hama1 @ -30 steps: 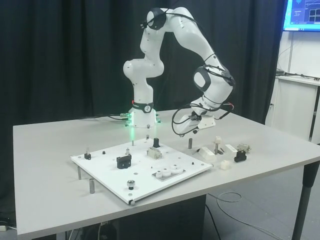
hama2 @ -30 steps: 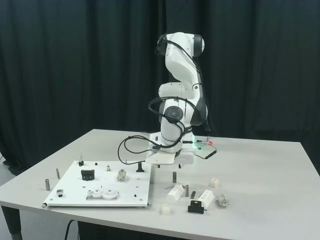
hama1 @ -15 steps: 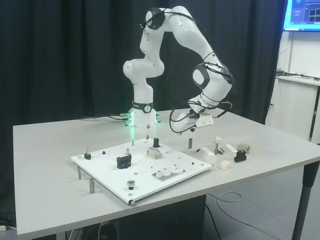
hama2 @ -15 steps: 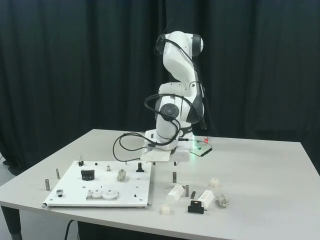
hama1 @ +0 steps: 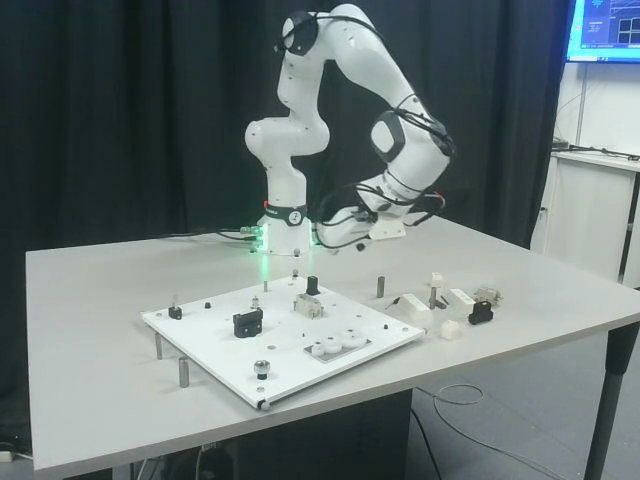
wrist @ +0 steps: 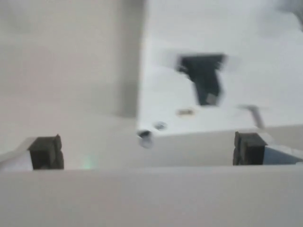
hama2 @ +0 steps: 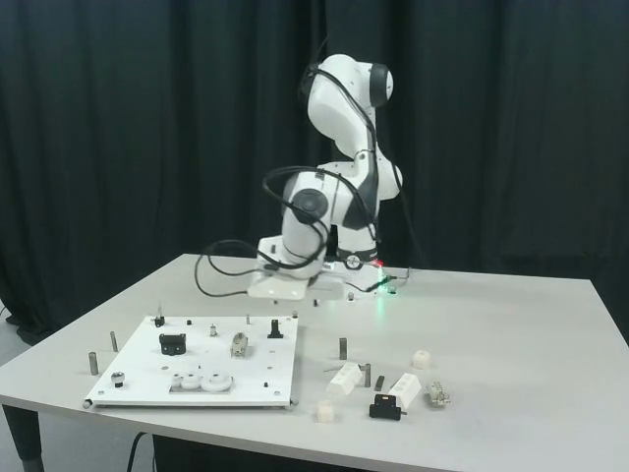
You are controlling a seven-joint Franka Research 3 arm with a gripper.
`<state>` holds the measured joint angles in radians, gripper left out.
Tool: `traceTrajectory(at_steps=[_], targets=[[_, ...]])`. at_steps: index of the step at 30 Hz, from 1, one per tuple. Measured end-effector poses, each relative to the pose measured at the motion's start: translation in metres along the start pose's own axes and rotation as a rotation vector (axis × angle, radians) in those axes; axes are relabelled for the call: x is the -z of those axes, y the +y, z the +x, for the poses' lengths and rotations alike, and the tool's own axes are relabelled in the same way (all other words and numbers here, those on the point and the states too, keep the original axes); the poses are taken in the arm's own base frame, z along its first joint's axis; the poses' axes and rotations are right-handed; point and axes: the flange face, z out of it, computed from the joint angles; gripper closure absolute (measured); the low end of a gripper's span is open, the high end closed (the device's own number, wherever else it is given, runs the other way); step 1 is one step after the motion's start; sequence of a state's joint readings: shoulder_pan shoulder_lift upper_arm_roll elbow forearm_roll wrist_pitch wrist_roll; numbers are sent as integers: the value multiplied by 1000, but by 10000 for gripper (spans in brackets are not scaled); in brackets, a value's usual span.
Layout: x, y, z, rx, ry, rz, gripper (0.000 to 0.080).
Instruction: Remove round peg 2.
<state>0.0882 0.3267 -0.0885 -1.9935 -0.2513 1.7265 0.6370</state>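
Round peg 2 cannot be identified with certainty. The likeliest candidate is the thin upright pin (hama1: 265, 285) standing in the far edge of the white board (hama1: 215, 345), left of centre in the first room view, and it is sitting in its hole, untouched. Just to its right in that view a black fitting (hama1: 312, 285) is standing on the same edge of the board, and the wrist view is looking down on this fitting and on a corner of the board.

The tool (wrist: 147, 150) is hanging above and a little right of the pin, well clear of the board. It is carrying nothing, and its two black pads (wrist: 45, 152) are standing wide apart.

Farther out, three short loose pegs are standing on the grey desk (hama1: 90, 300). One (hama1: 380, 286) is standing beyond the board's right side and two (hama1: 185, 370) are standing off its near left edge. A group of small white blocks (hama1: 415, 305) is lying at centre right.

The step in hand appears to be the approach, with the grasp not yet begun. The next move is calling for the tool to be centred over the pin, lowered with one pad on each side of it and clear of the black fitting, then closed and drawn straight up along the pin's axis so that it is not jamming in its hole.
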Motion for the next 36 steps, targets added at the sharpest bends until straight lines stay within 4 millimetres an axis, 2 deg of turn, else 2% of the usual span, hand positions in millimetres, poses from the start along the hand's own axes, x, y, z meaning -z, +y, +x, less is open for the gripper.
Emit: traceTrajectory(at_steps=[7, 14, 20, 27, 36], targets=[[-12, 50, 20, -3, -17, -21, 3], [-40, 103, 41, 3, -41, 7, 3], [-67, 139, 55, 8, -38, 43, 3], [-96, 161, 55, 14, -34, 82, 3], [-122, 163, 41, 5, -40, 126, 3]])
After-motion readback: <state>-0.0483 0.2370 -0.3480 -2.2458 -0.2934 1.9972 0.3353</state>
